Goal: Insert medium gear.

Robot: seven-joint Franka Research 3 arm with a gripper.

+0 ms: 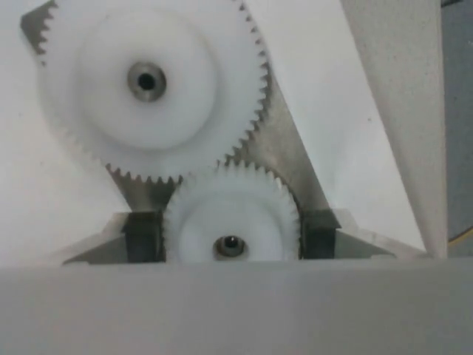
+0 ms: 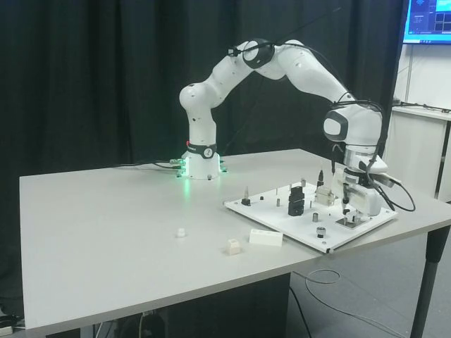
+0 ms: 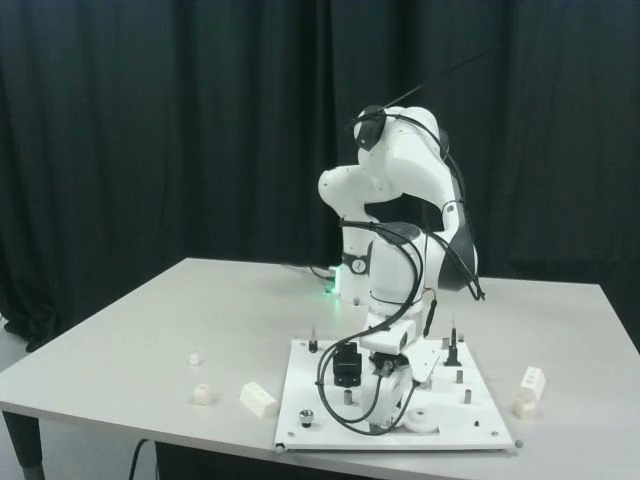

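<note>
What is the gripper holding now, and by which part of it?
The gripper holds the smaller white toothed plastic gear by its rim, one black finger pad on each opposite side. Its teeth meet the larger white gear.

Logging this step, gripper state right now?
Gripper: shut on the medium gear, its teeth meeting the large gear.

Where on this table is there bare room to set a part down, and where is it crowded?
Bare: the wide table stretch between the robot base and the small white pieces near the front edge. Crowded: the white board, studded with pegs and fixtures, where the tool sits low beside the large gear.
</note>
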